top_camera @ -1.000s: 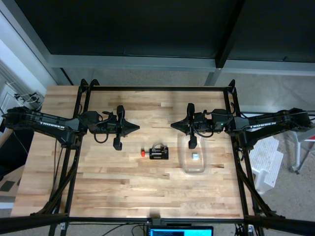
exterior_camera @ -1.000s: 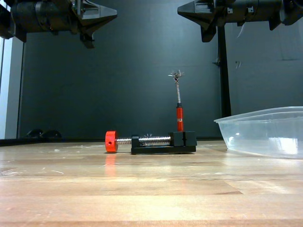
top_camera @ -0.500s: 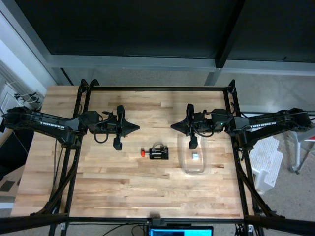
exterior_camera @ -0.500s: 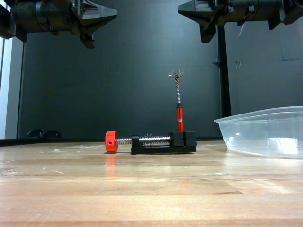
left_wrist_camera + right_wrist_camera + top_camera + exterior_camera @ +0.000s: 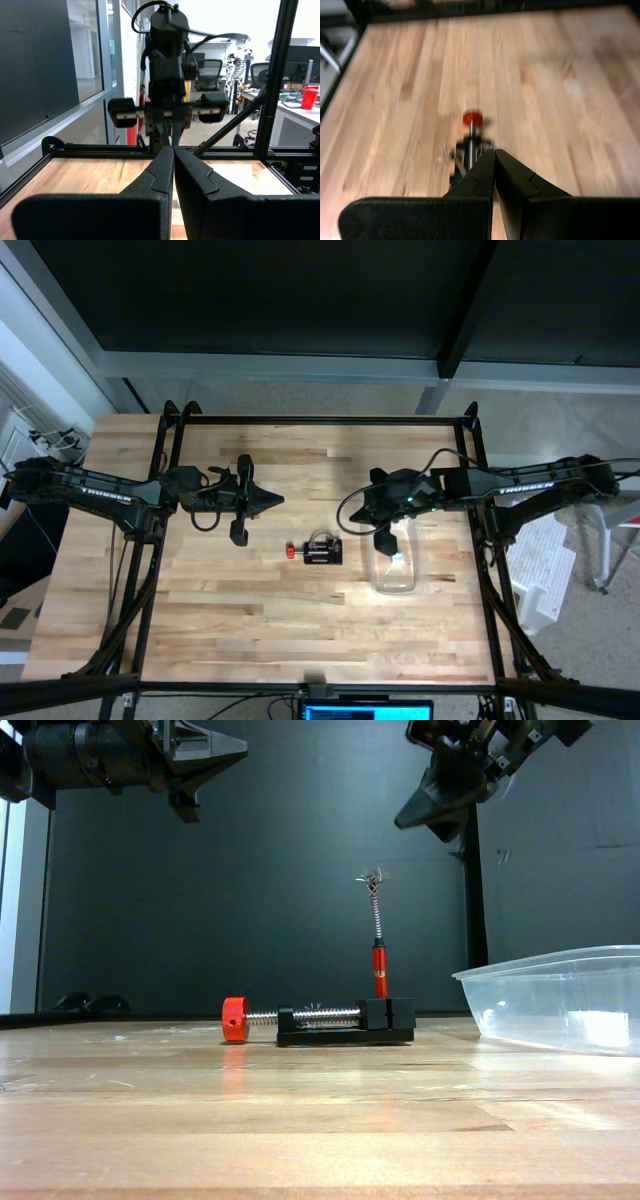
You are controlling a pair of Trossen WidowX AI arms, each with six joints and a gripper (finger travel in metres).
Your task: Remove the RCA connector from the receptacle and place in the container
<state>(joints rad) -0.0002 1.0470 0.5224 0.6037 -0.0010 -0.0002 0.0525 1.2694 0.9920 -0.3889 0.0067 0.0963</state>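
Right claw [image 5: 399, 823] dipped toward receptacle [image 5: 345, 1018] | left claw [image 5: 243, 753] aloft | RCA connector [image 5: 379, 970] — red, upright

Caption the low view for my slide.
Left gripper parked high, right gripper tilted down toward the RCA connector upright in the receptacle.

arms [image 5: 95, 492]: black, white lettering | left tool [image 5: 173, 150]: black wedge fingers [image 5: 156, 176] | right tool [image 5: 495, 152]: same

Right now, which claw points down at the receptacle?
The right claw, tilted down toward the receptacle; the left claw hangs level, high on the left.
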